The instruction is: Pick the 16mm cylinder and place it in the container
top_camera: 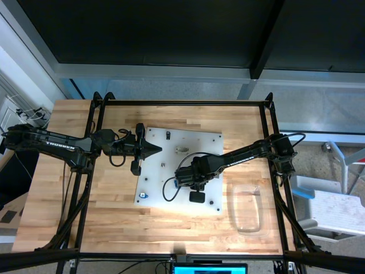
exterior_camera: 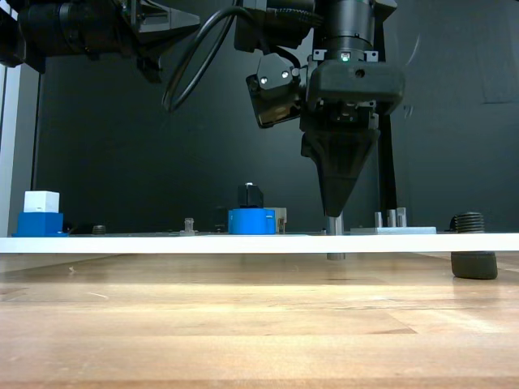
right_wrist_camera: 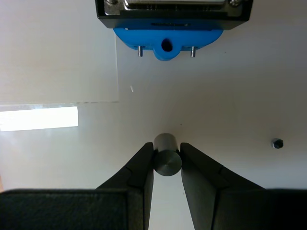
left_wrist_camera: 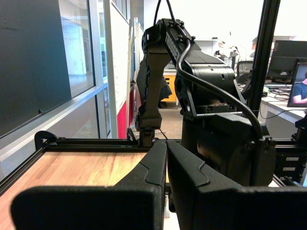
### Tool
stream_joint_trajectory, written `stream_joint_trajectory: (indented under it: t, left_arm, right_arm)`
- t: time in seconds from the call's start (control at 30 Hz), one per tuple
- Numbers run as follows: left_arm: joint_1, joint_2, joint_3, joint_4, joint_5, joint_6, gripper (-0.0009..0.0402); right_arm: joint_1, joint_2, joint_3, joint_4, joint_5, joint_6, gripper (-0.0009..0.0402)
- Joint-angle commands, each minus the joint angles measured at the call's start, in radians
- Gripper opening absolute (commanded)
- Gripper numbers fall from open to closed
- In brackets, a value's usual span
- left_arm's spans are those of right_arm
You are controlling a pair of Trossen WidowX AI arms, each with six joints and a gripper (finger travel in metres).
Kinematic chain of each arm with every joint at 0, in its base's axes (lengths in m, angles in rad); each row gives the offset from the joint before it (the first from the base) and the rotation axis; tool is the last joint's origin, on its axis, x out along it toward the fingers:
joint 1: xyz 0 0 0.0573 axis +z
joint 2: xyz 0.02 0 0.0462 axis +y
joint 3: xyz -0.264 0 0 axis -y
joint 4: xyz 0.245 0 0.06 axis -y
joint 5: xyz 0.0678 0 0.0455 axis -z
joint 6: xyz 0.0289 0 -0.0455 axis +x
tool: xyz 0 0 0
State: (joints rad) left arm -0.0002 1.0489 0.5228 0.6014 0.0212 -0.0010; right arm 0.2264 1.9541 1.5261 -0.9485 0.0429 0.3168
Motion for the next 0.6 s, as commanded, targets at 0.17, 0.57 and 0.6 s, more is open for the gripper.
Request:
stream_joint_trajectory:
  t: [0.17, 0.57, 0.6]
  left_arm:
    - [0.0, 0.0, 0.0, 0.0, 0.0, 0.0, 0.0]
    - [0.0, 0.0, 0.0, 0.0, 0.0, 0.0, 0.0]
    - [0.0, 0.0, 0.0, 0.0, 0.0, 0.0, 0.0]
  right_arm:
    - [0.001, -0.021, 0.002, -0.013, -0.002, 0.001, 0.0009]
    - [0.002, -0.086, 0.002, -0.049, -0.002, 0.016, 0.0009]
    - [0.003, -0.092, 0.002, -0.051, -0.001, 0.018, 0.0009]
